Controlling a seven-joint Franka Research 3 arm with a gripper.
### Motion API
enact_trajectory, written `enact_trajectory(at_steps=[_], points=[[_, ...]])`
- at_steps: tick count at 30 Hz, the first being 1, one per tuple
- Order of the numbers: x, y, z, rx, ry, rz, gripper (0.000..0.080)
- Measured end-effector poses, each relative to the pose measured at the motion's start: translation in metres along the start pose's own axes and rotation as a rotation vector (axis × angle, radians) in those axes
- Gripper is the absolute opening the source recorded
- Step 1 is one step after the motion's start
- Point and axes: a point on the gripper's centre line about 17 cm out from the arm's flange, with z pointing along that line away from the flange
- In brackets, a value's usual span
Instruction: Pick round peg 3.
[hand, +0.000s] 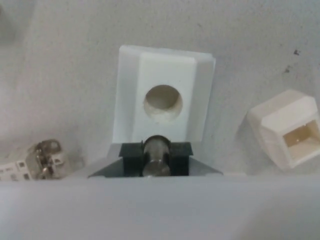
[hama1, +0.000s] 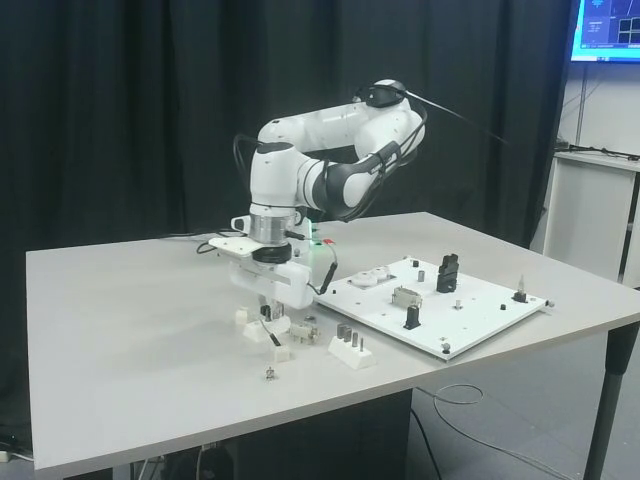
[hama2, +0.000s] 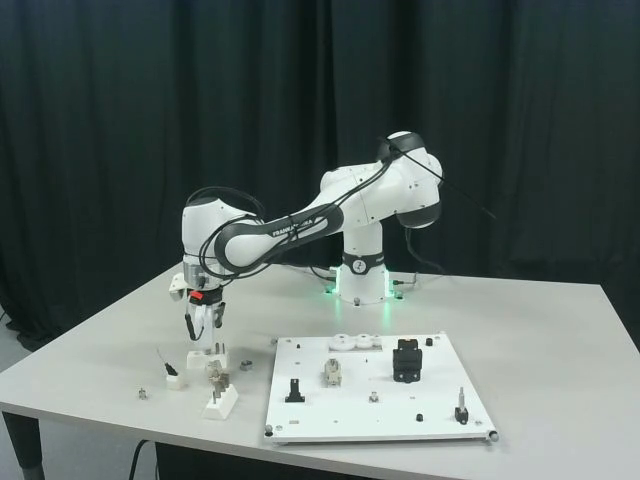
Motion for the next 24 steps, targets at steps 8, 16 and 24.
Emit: enact_trajectory(at_steps=[8,16,24], points=[[0.000,-0.003,-0.003,0.005,0.005,0.003,0.0104],[0.005,-0.002,-0.026,0.008,0.016,0.005,0.0104],[0.002,-0.005,-0.056,0.021,0.009,-0.005,0.0104]])
